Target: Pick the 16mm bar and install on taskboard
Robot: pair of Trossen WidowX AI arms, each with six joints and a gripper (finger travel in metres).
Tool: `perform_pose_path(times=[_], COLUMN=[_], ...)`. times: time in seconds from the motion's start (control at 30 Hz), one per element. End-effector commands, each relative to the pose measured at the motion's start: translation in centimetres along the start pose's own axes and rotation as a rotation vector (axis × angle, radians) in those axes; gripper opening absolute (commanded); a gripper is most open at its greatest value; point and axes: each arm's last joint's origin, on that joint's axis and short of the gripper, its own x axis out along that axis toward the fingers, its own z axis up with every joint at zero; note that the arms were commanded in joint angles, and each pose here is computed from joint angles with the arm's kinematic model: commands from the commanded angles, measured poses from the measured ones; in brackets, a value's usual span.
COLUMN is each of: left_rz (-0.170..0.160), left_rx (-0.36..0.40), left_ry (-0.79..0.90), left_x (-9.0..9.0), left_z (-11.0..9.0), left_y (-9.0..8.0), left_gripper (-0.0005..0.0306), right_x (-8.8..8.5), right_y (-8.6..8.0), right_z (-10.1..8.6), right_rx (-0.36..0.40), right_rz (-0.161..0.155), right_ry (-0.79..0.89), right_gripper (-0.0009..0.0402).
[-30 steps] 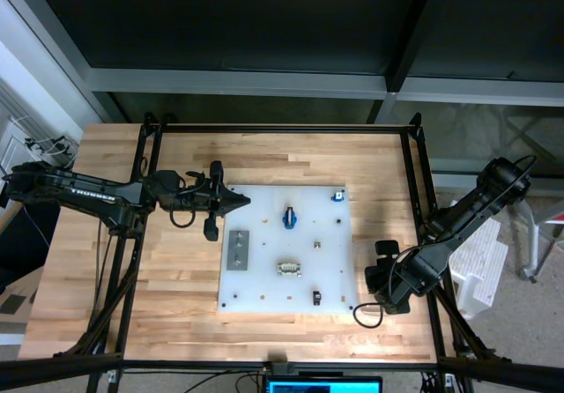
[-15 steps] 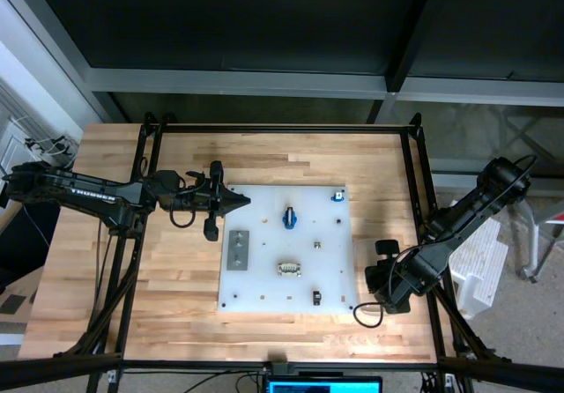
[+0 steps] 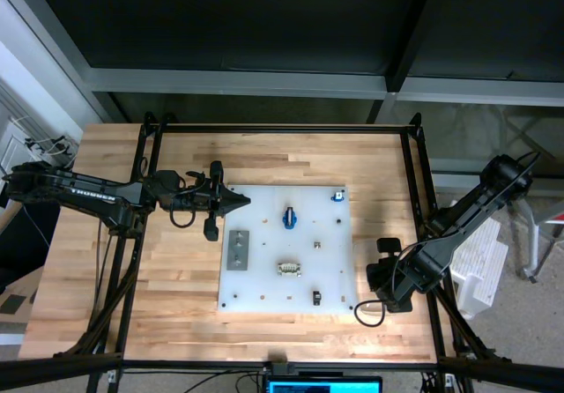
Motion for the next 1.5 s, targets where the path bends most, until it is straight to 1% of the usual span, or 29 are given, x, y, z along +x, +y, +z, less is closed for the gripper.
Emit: perform_pose_path(times=[0.03,0.1,0.23,0.33,0.63,0.77,0.83,1.0,1.27,1.5], left_rz=[0.0,0.0,0.0,0.0,0.0,0.0,0.0,0.0,0.0,0.0], left_rx=[0.0,0.0,0.0,0.0,0.0,0.0,0.0,0.0,0.0,0.0], left_ry=[0.0,0.0,0.0,0.0,0.0,0.0,0.0,0.0,0.0,0.0], left_x=[0.0,0.0,0.0,0.0,0.0,0.0,0.0,0.0,0.0,0.0], left_z=[0.0,0.0,0.0,0.0,0.0,0.0,0.0,0.0,0.0,0.0], left_y=[0.0,0.0,0.0,0.0,0.0,0.0,0.0,0.0,0.0,0.0], left_gripper=[0.0,0.0,0.0,0.0,0.0,0.0,0.0,0.0,0.0,0.0], right_x=[-1.6,-2.5,-3.9,-4.5,-4.7,-5.0,-5.2,-5.1,-4.8,-4.2], right_y=[-0.2,-0.3,-0.5,-0.5,-0.5,-0.4,-0.1,0.8,2.7,3.7], right_z=[0.5,0.7,0.8,0.9,0.9,1.1,1.5,2.5,5.2,7.7], right_rx=[0.02,0.021,0.016,0.016,0.017,0.023,0.023,0.018,0.018,0.037], right_rz=[0.034,0.034,0.01,0.012,0.015,0.023,0.025,0.02,0.01,0.002], right_ry=[-0.016,-0.016,0.012,0.009,0.007,0.003,-0.001,0.004,0.008,0.012], right_gripper=[0.0009,0.0009,0.0009,0.0009,0.0009,0.0009,0.0009,0.0009,0.0009,0.0009])
